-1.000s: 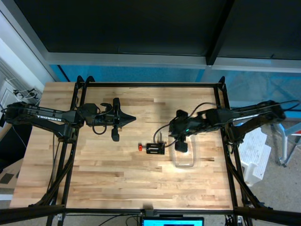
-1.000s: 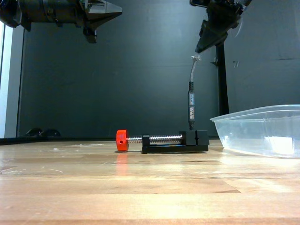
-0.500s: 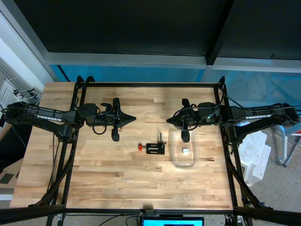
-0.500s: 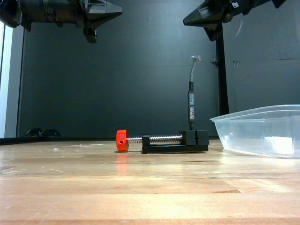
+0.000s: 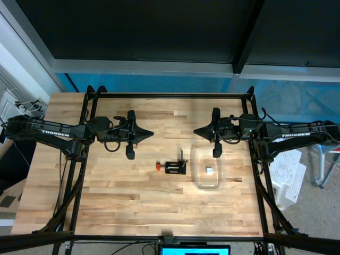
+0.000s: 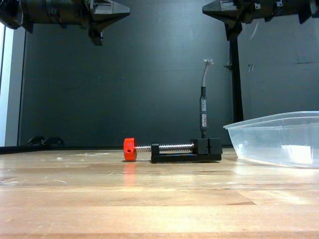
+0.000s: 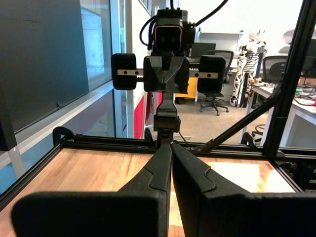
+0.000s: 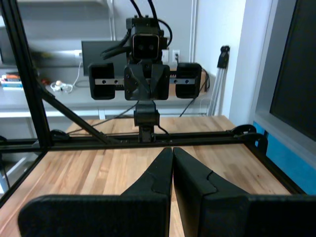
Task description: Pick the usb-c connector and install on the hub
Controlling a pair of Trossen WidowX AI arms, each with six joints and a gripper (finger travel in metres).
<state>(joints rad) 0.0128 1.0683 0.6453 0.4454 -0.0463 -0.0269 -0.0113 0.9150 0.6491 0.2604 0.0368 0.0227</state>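
usb-c connector [image 6: 203, 112]: dark plug with a short braided stub, standing upright on the block end of the hub [image 6: 185, 149] and touching it. It is far below the tip of the right pincer [image 6: 203, 9], a little toward the left pincer [image 6: 128, 8]. Hub: flat on the bench [image 5: 133, 202], red-orange knob [image 6: 129, 149] toward the left pincer's side. Right pincer: raised, level, fingers pressed together, holding nothing. Left pincer: likewise closed and empty, raised, facing the right one. Clear tray [image 5: 207, 183]: below the right pincer, beside the hub, holding a pale square piece [image 5: 210, 170]. Step, as judged: installation appears made and both arms look parked. Next move: probably only a check that the plug sits fully home; failing that, a straight downward press.
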